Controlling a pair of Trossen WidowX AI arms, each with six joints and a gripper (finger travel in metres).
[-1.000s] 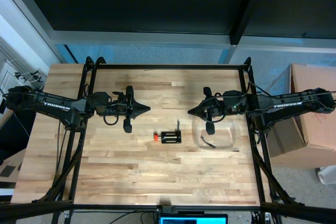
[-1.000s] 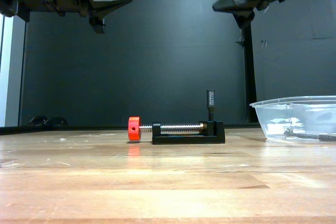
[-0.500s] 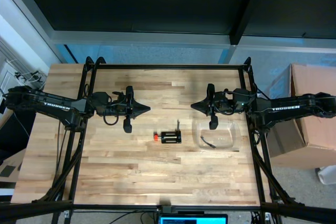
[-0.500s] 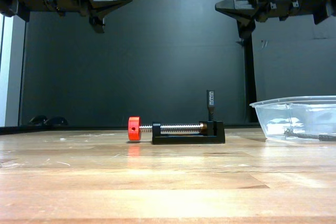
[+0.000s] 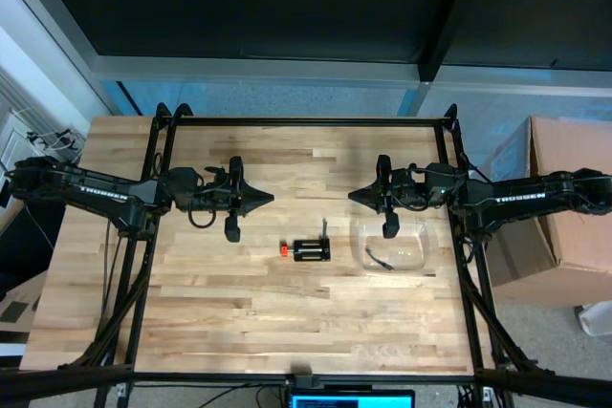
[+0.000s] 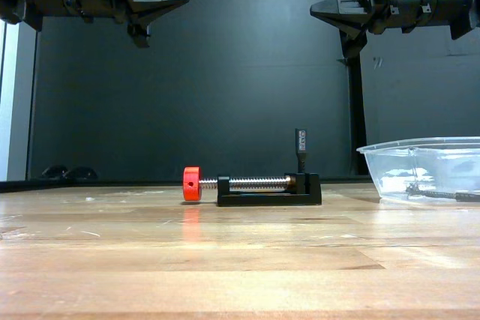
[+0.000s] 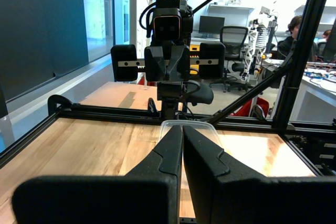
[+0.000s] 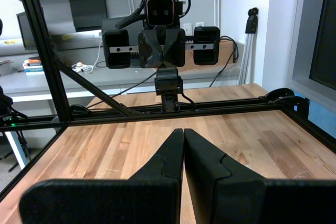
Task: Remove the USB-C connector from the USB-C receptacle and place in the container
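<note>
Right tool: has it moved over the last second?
Yes. Right tool, shut, drew back rightward, toward the far rim of the container. Left tool, shut, hovers left of the clamp. USB-C connector lies in the container.

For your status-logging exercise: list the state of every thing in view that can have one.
Left gripper: shut, empty, high over table's left.
Right gripper: shut, empty, high over table's right.
Black USB-C connector: lying free in the clear plastic container.
Black USB-C receptacle: upright, clamped in the red-knobbed black vise.
</note>
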